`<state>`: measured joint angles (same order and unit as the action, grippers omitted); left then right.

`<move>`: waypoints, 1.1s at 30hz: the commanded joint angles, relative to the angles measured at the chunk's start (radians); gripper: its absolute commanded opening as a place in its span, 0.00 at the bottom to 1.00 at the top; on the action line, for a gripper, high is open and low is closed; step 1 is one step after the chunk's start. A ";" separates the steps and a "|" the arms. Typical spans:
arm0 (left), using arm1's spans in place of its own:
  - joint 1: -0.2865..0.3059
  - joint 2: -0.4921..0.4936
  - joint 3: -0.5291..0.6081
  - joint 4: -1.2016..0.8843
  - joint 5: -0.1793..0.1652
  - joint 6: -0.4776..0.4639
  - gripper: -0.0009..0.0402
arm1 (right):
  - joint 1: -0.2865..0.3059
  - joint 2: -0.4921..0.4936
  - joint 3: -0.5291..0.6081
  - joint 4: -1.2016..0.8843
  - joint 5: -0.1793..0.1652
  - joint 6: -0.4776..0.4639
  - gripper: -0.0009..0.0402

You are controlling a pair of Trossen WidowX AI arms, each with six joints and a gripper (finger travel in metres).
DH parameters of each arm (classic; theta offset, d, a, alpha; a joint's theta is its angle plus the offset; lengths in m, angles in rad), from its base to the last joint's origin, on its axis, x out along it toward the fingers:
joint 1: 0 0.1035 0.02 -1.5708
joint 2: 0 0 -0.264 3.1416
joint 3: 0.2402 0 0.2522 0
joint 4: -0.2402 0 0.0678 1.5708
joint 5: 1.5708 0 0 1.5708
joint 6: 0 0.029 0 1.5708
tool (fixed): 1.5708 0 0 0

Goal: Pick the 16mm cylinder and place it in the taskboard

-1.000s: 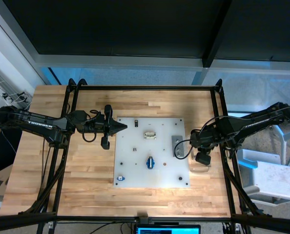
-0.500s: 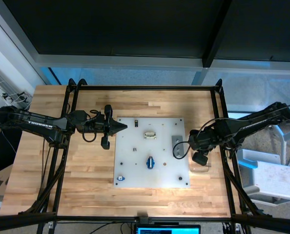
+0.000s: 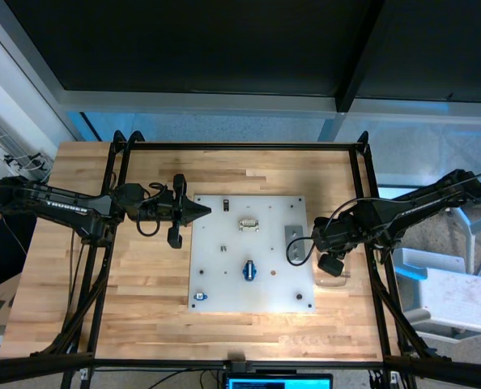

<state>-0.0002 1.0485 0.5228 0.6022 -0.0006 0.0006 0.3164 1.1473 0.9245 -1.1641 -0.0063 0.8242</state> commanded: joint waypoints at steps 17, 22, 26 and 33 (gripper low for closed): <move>0.000 0.000 0.000 0.000 0.000 0.000 0.02 | 0.011 0.037 0.000 0.006 0.009 0.008 0.47; 0.000 0.000 0.000 0.000 0.000 0.000 0.02 | 0.014 0.058 0.000 0.013 0.010 0.008 0.54; 0.000 0.000 0.000 0.000 0.000 0.000 0.02 | 0.015 0.068 0.000 0.021 0.010 0.008 0.55; 0.000 0.000 0.000 0.000 0.000 0.000 0.02 | 0.023 0.085 -0.010 0.029 0.014 0.007 0.55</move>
<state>-0.0002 1.0489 0.5224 0.6022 -0.0006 0.0006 0.3359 1.2301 0.9180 -1.1374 0.0048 0.8326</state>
